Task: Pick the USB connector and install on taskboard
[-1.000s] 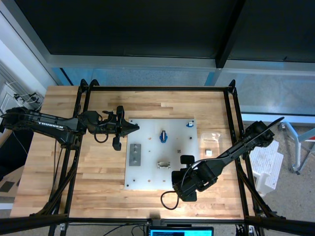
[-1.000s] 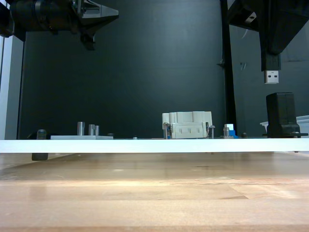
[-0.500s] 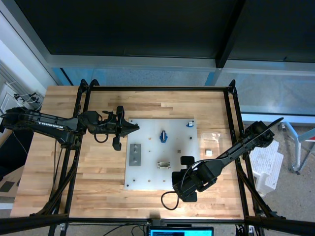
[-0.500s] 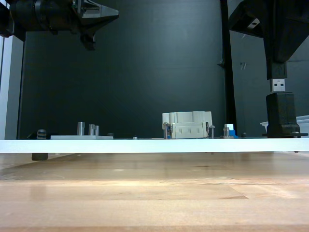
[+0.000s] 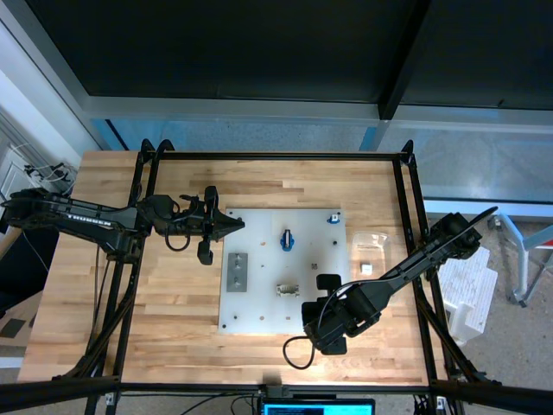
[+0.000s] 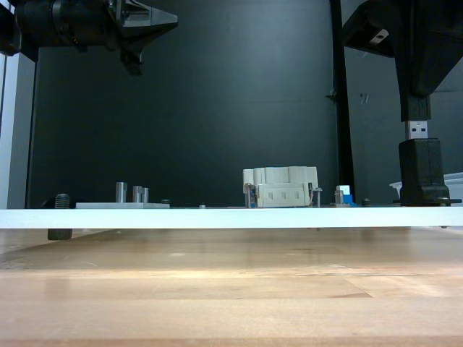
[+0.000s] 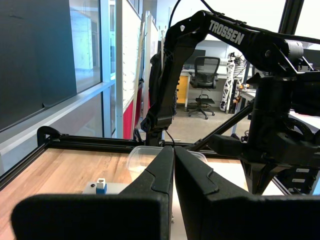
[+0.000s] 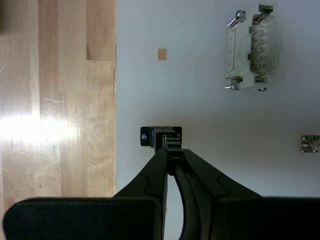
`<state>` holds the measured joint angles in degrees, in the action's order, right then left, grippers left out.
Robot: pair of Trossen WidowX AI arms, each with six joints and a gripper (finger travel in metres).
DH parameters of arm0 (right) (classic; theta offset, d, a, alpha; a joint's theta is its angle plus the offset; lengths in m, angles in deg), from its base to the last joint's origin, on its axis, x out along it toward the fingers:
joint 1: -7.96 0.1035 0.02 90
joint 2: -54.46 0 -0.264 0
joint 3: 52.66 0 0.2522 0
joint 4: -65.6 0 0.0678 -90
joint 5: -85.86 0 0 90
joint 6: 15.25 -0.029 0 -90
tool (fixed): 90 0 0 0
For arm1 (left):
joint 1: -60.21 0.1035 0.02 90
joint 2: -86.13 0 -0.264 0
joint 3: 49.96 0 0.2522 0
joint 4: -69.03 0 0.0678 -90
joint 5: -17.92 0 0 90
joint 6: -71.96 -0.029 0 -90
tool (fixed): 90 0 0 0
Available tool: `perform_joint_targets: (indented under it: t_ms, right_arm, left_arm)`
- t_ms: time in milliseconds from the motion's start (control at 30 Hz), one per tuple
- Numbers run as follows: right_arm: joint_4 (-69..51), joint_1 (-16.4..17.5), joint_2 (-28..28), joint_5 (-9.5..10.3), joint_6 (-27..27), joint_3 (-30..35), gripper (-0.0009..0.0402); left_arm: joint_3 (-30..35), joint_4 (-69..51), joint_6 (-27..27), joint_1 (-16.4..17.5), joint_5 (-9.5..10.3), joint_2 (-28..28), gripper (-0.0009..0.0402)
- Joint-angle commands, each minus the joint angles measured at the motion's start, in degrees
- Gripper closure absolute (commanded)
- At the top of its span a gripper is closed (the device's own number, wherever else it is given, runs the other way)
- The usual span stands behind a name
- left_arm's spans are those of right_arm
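USB connector (image 6: 414, 129) hung clamped in the right gripper (image 8: 170, 153). Its black body was pinched between the closed jaws and its metal tip stuck straight out below them. Its long axis ran up and down, in line with the fingers.

Directly under the jaws, on the white board (image 5: 259, 303), stood the black socket (image 6: 423, 170), mouth upward. In the low view the metal tip sat right at the socket's top edge, touching or all but touching. Whether it had begun to enter could not be told. In the right wrist view the socket lay dead ahead of the jaws, centred between them, with the beige pin block (image 8: 251, 46) well off to one side.

The plug seemed lined up, so the coming move was, in my judgement, a plain straight push down along the plug's own axis. Any sideways lean would likely jam the tip on the socket's rim.

The right arm was by far the nearer one. The left gripper (image 5: 232, 225) hovered high by the board's left edge, well apart from the socket, its jaws pressed together on nothing.
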<state>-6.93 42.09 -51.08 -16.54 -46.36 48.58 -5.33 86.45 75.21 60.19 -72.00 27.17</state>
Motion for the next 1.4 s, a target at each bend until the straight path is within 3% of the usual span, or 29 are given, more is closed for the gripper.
perform_joint_targets:
  t_ms: [33,667,1400]
  right_arm:
    - [0.6,0.0,0.0,0.02,0.1,-0.5,0.0393]
    - [1.2,0.0,0.2,1.11,0.6,-1.2,0.0393]
    - [0.8,0.0,1.3,0.83,1.6,-1.2,0.0393]
  left_arm:
    - [0.0,0.0,0.0,0.0,-0.02,0.0,0.0393]
    - [0.0,0.0,0.0,0.0,-0.02,0.0,0.0393]
    - [0.0,0.0,0.0,0.0,-0.02,0.0,0.0393]
